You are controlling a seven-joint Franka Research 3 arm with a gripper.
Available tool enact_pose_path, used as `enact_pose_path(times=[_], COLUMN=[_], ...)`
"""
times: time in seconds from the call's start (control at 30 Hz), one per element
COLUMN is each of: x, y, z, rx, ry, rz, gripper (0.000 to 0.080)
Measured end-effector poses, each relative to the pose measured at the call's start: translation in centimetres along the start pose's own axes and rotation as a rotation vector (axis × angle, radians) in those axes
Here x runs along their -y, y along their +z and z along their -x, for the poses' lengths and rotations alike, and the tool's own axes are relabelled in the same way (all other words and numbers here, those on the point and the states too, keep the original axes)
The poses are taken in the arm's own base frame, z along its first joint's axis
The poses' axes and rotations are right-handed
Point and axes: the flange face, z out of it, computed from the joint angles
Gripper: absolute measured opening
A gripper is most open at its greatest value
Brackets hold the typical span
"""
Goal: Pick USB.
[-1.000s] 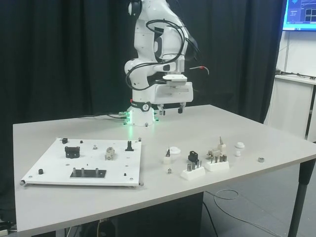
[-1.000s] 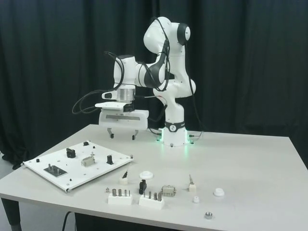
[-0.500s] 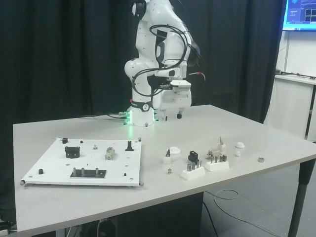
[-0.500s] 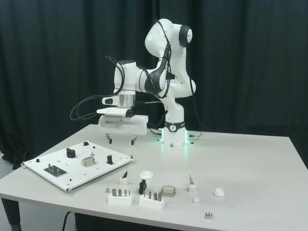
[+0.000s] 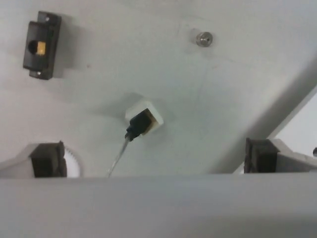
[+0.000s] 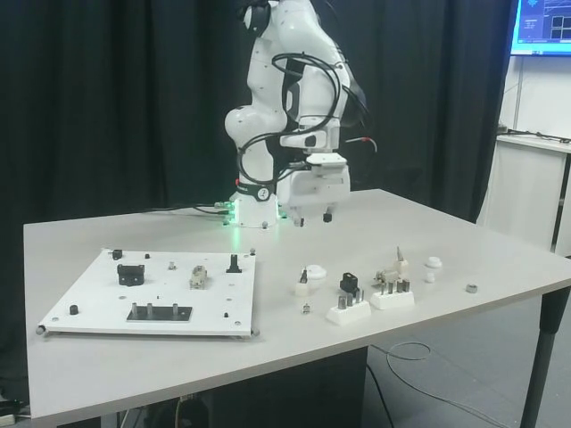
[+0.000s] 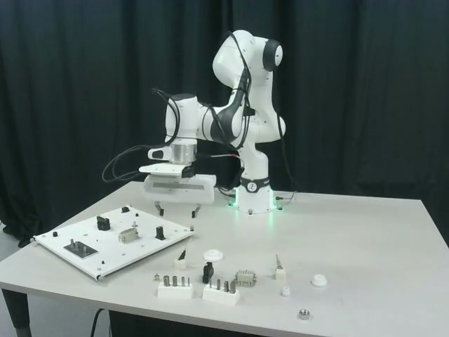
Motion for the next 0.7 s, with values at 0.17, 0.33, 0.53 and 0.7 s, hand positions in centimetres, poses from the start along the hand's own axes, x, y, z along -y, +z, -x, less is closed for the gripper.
enact_pose_path(times=[0.17,0.33,0.53,0.7], x=[0.4,0.5,0.5,0.4], y=[0.8,1.9,3.6,5.1], z=[0.2,0.6,1.1,1.7], rx=[0.010,0.026,0.052,0.074], ry=[-0.039,-0.075,-0.119,-0.157], rz=[0.014,0.034,0.061,0.082], gripper=[0.0800,0.0800,0.0800,0.0800])
